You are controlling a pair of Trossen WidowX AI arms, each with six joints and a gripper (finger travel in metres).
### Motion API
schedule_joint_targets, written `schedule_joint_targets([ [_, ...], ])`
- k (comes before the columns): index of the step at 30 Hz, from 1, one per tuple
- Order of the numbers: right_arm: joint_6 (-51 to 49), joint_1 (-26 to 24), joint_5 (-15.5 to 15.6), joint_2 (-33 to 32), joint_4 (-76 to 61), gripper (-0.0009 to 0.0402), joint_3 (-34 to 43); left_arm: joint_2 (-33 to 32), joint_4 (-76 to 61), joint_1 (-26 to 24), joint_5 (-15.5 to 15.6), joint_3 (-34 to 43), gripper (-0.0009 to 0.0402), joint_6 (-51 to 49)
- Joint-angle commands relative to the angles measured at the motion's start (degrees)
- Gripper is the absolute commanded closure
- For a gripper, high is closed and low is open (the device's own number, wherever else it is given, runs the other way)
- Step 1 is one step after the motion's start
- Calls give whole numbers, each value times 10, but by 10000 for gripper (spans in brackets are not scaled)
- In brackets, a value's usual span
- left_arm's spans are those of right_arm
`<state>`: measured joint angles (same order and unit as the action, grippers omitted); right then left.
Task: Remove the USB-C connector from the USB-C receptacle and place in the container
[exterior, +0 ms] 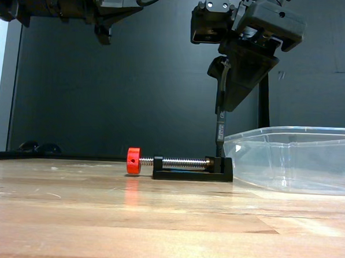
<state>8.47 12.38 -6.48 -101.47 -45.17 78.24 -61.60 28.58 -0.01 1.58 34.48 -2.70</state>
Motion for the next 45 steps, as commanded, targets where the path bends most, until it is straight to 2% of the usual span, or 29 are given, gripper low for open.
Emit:
schedule_joint_targets([
  [1, 1, 0, 0, 0, 12, 237, 0, 0, 0, 0, 0, 0, 393, 0],
  [18, 16, -1, -1, 0, 13, 396, -1, 0, 0, 0, 0, 0, 393, 0],
  [45, 14, -1, 0, 2, -3, 393, 6, 0, 0, 0, 0, 0, 393, 0],
])
